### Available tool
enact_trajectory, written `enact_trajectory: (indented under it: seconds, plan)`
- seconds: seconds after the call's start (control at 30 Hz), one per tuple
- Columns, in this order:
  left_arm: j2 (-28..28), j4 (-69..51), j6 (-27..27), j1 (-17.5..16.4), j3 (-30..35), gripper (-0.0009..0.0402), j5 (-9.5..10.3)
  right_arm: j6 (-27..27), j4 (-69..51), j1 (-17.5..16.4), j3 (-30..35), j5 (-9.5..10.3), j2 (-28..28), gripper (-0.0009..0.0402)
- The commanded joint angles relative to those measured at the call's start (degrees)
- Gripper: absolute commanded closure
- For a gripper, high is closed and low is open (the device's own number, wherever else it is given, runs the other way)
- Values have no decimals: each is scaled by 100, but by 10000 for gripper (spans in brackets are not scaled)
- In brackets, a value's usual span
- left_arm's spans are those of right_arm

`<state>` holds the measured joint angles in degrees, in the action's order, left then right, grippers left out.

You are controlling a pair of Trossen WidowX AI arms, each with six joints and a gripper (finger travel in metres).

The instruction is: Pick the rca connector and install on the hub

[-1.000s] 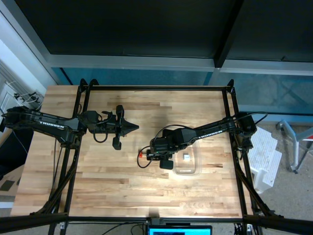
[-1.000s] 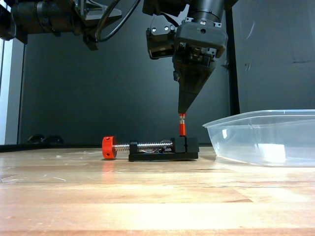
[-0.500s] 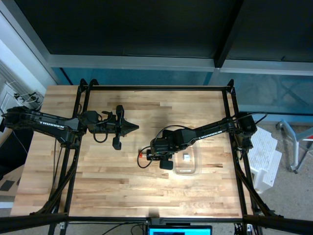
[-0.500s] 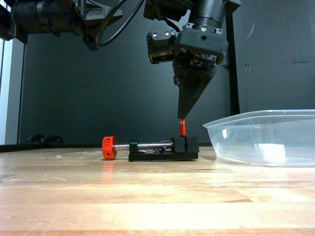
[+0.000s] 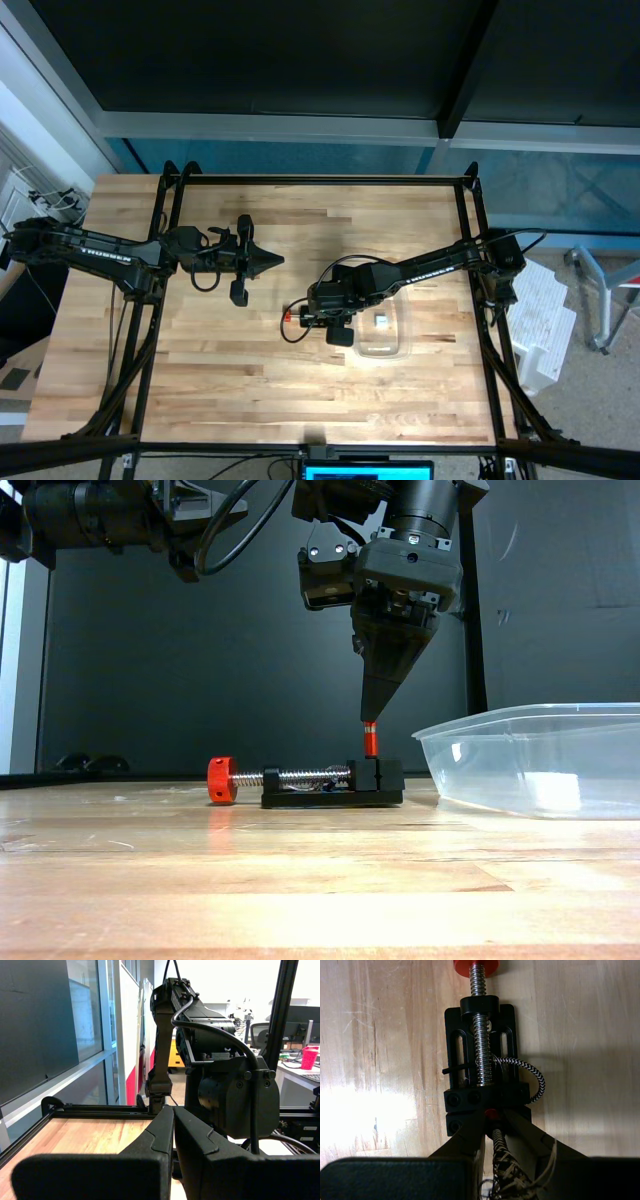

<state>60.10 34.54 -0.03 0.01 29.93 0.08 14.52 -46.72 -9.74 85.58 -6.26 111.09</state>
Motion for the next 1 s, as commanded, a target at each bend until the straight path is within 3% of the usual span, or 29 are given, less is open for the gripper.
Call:
enact_trajectory:
  seconds: [0.03,0.53,0.73,1.0]
  plan:
    - [2,2,0,-2,2,393,-2,-2,2,0,9,-13,13,382]
    - [2,2,2,0,2,393,-2,-2,-50,-2,7,-22,-315,257]
    - [2,2,2,0,2,393,-2,-35,-37,-7,-96,-24,-614,229]
    - [2,2,2,0,2,393,-2,-70,339,-28,-769,-22,-1257,220]
